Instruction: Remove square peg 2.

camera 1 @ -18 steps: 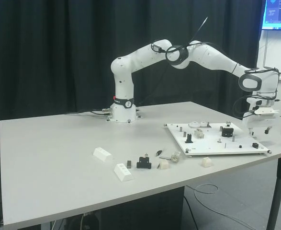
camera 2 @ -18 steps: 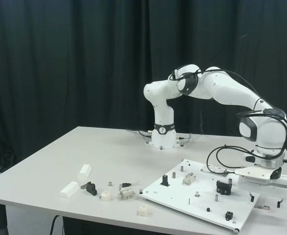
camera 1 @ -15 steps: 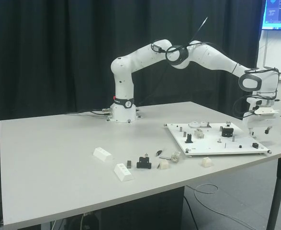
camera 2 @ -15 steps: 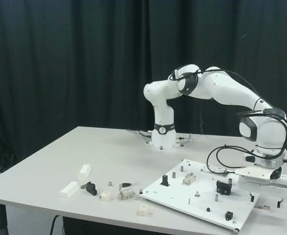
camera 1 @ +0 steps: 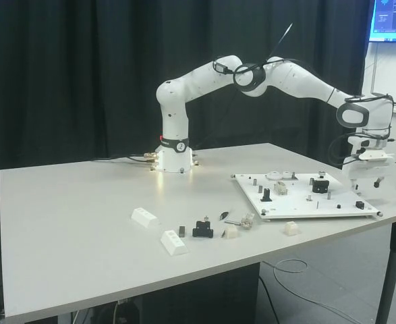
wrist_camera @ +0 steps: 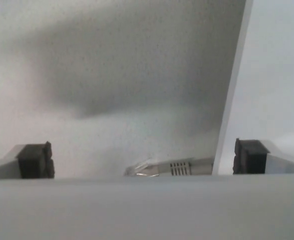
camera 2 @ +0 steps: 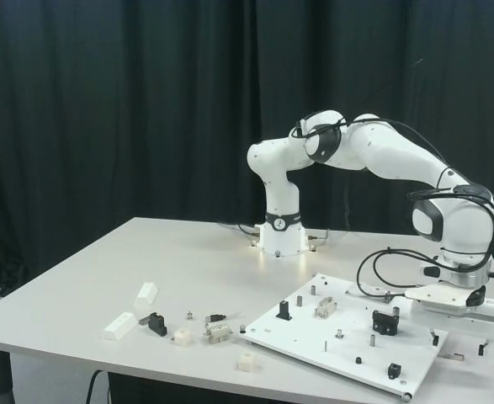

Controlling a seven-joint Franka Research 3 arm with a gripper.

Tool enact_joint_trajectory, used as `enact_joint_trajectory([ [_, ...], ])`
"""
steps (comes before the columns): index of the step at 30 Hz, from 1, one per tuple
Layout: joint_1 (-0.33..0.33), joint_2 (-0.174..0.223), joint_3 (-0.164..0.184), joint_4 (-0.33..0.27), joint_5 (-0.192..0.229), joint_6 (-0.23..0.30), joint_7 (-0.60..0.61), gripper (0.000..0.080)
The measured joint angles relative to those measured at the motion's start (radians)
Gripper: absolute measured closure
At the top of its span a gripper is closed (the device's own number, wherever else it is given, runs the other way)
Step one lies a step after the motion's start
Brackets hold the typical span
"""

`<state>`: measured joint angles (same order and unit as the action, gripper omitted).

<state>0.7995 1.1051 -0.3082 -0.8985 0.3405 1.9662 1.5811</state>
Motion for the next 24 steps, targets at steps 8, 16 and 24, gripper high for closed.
enact_joint_trajectory([
  [8, 0.003, -0.009, 0.000, 0.001, -0.005, -0.013, 0.000, 0.0003],
  [16, 0.004, -0.024, 0.000, 0.001, -0.034, -0.037, 0.000, 0.0003],
  [24, 0.004, -0.030, -0.004, 0.001, -0.041, -0.049, 0.000, 0.0003],
])
